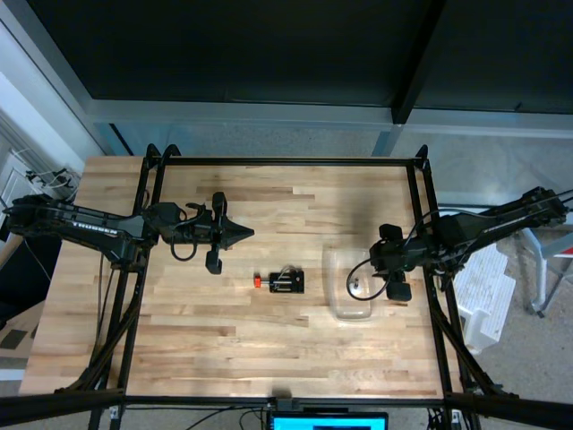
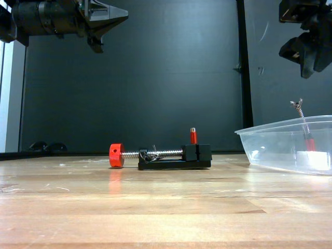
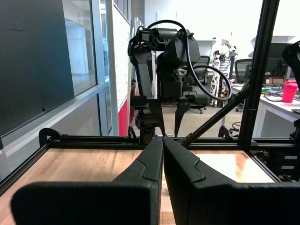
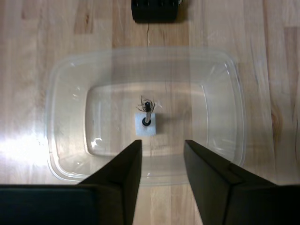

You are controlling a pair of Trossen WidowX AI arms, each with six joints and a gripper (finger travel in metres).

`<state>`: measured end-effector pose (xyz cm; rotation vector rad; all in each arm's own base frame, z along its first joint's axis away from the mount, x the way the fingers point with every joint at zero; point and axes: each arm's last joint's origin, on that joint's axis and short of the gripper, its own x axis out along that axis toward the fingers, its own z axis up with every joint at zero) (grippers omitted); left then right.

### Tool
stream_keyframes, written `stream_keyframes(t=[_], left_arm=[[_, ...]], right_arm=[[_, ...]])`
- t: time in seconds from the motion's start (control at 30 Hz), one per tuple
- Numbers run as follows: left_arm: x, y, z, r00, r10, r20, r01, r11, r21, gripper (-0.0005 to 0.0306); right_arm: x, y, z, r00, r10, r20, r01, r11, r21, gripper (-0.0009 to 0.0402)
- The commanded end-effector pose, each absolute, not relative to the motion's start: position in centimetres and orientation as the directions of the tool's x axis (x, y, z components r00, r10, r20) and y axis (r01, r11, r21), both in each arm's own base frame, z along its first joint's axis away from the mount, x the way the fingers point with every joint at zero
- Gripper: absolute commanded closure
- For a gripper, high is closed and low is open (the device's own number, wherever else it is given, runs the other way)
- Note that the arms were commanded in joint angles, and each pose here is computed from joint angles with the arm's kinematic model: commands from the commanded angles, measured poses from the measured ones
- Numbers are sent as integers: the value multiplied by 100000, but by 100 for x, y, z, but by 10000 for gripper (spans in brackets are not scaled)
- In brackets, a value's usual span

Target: Pick the RCA connector and install on taskboard

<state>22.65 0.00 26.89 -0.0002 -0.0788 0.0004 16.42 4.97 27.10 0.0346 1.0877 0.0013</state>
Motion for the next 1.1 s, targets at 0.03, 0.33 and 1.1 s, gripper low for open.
stream_keyframes(t=[0.03,0.33,1.1], left_arm=[[2265,0,2690,99690,38,7869,-39,100000,15,300],[2265,0,2690,99690,38,7869,-39,100000,15,300],[2265,0,2691,99684,38,7945,-36,100000,-24,300]], right_arm=[[1678,511,2669,44135,697,-89731,1481,99978,1504,243],[1815,574,2560,42286,-312,-90619,695,99998,-20,244],[1900,682,2107,40170,-2183,-91551,214,99974,-2290,240]])
